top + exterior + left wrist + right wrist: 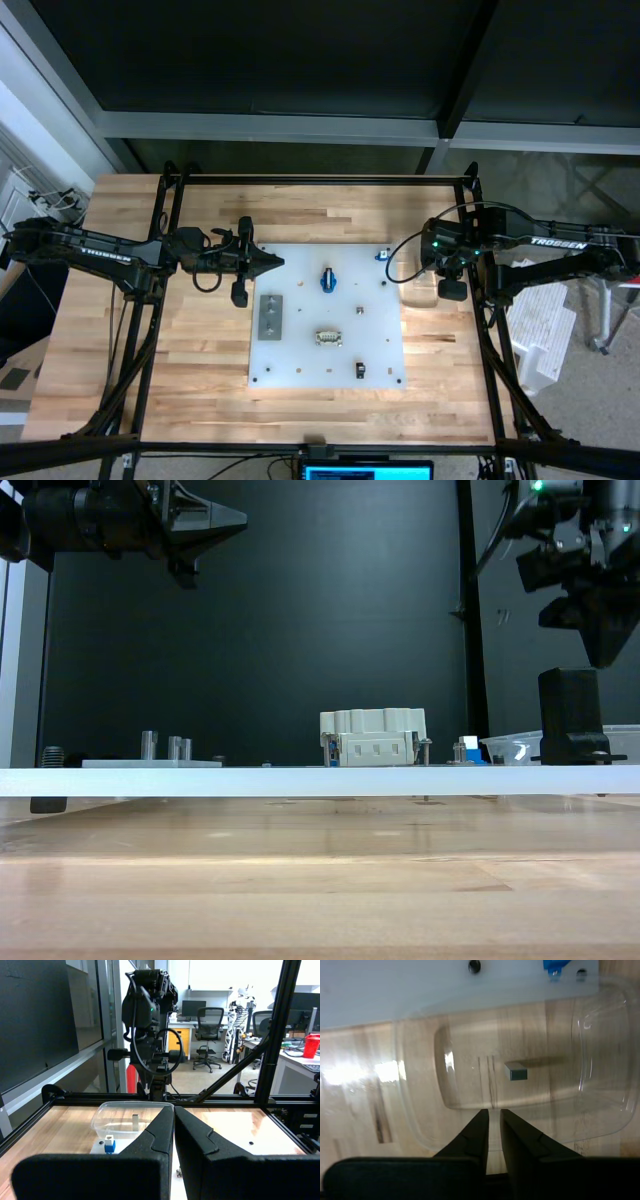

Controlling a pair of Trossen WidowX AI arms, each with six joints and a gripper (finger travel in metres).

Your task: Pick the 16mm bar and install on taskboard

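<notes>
TROSSEN arms (pixel 85 252): narrow right end effector (pixel 492 1112) above clear plastic tray (pixel 600 1060) holding grey metal peg (pixel 515 1071); narrow left end effector (pixel 275 262) at ten o'clock of white taskboard (pixel 300 360).

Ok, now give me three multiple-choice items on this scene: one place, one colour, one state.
1. The 16mm bar is: A in the clear tray; B on the grey block; C on the wooden table.
2. The taskboard is: A black; B white; C red.
3. The right gripper is: A clamped on the bar; B resting on the taskboard; C shut, empty, above the tray.
Answers: A, the bar stands inside the tray; B, the plate is white; C, its fingers meet over the tray, holding nothing. The left gripper hangs shut over the taskboard's left edge.
</notes>
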